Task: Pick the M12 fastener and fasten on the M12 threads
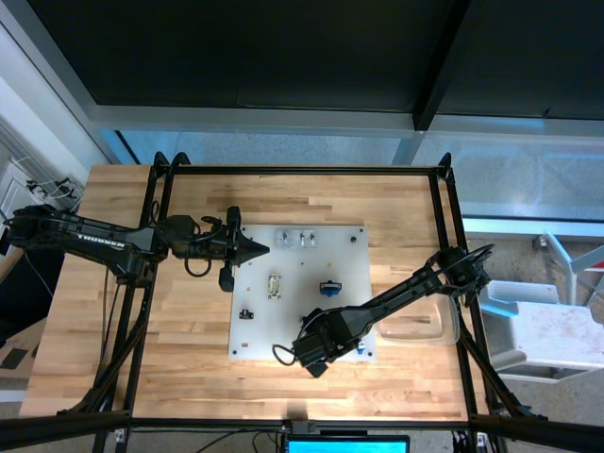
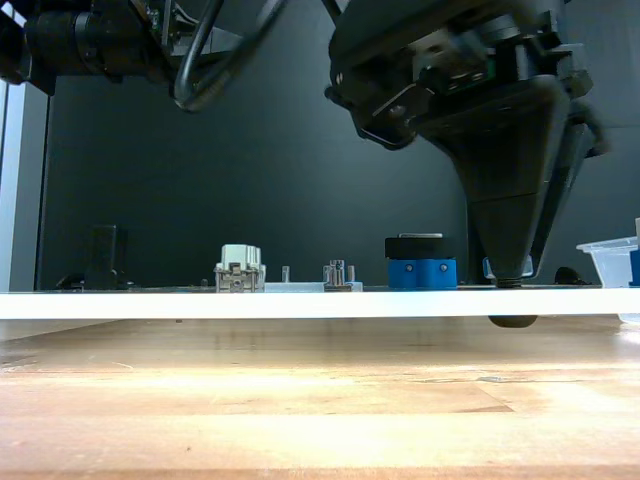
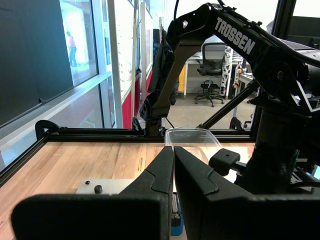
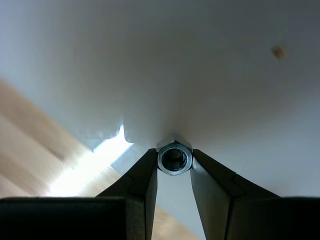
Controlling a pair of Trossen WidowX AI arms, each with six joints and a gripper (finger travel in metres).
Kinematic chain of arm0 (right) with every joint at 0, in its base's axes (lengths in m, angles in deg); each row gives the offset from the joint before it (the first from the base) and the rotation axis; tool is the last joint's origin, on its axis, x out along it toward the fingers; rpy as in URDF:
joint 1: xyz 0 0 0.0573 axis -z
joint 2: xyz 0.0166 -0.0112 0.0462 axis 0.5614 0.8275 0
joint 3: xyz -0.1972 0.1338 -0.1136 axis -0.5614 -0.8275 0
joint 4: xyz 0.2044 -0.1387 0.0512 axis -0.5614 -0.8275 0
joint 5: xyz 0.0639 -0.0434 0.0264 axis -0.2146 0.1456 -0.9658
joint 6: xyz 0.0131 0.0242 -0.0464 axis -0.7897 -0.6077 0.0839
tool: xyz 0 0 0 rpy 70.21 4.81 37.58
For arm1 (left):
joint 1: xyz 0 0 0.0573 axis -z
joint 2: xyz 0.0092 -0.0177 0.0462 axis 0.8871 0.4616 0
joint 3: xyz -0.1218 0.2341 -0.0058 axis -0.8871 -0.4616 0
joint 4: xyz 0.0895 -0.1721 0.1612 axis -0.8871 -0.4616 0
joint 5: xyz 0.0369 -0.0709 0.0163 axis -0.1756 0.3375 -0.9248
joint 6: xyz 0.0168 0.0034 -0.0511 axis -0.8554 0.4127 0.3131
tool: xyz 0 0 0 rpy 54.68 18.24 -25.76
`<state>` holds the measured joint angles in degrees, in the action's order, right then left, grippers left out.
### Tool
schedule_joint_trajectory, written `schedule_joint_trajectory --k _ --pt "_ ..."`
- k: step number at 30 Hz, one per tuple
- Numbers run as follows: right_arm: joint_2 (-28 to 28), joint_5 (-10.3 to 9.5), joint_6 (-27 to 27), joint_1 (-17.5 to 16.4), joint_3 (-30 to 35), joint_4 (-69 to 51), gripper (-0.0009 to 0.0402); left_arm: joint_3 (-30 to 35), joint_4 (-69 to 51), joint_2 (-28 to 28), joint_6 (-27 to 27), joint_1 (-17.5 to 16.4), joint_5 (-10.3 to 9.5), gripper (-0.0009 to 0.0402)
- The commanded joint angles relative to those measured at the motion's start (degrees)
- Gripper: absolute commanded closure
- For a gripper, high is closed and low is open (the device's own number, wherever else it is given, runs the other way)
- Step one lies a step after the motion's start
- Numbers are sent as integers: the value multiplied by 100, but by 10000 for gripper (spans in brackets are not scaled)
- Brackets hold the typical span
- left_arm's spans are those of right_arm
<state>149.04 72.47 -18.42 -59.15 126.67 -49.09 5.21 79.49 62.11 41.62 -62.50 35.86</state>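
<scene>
The M12 fastener (image 4: 174,158), a small silver hex nut, sits pinched between the two fingertips of my right gripper (image 4: 174,161), its bore facing the camera over the white board (image 4: 225,75). In the low view the right gripper (image 2: 510,272) points straight down, its tips just above the board's (image 2: 300,300) near right part. From above, the right gripper (image 1: 351,342) covers that spot, so the stud is hidden. I cannot tell whether the nut is on its stud. My left gripper (image 1: 260,248) hovers shut at the board's far left edge, its fingers (image 3: 160,170) pressed together and holding nothing.
A clear container (image 1: 425,326) stands to the right of the board (image 1: 283,321). On the board are a blue block with a black top (image 2: 421,272), a grey connector (image 2: 240,270) and small silver posts (image 2: 337,273). Black frame rails ring the table.
</scene>
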Motion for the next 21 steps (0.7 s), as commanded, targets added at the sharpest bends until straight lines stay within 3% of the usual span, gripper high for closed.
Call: schedule_joint_trajectory --k 1,8,21 --pt "0 13 -957 0 0 -17 370 2 2 0 0 0 2 393" --pt "0 15 -3298 -2 0 -11 370 2 2 0 0 0 2 393" --pt "0 15 -6730 -2 0 -4 370 2 2 0 0 0 2 393"
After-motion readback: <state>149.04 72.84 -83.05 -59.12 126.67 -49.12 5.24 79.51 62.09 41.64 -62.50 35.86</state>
